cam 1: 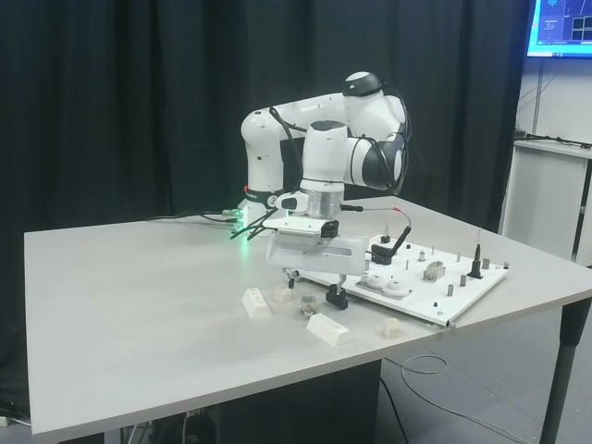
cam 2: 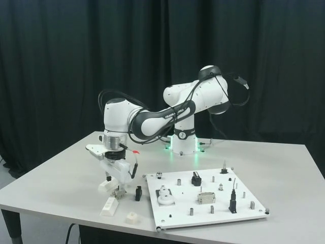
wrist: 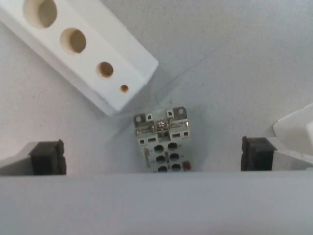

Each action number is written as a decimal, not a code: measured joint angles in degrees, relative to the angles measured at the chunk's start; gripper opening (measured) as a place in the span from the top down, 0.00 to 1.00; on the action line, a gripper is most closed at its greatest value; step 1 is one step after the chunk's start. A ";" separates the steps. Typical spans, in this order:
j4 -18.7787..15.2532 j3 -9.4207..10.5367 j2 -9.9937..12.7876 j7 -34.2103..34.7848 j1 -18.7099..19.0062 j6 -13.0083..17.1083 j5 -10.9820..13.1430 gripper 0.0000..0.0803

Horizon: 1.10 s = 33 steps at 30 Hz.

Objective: Remove USB.

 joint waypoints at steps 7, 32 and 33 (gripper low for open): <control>0.03 0.00 -0.01 0.81 0.01 -0.02 0.03 0.00; 2.84 -3.86 -1.17 13.79 4.11 -5.65 1.30 0.00; 3.10 -4.11 -1.23 14.69 4.50 -6.18 1.30 0.00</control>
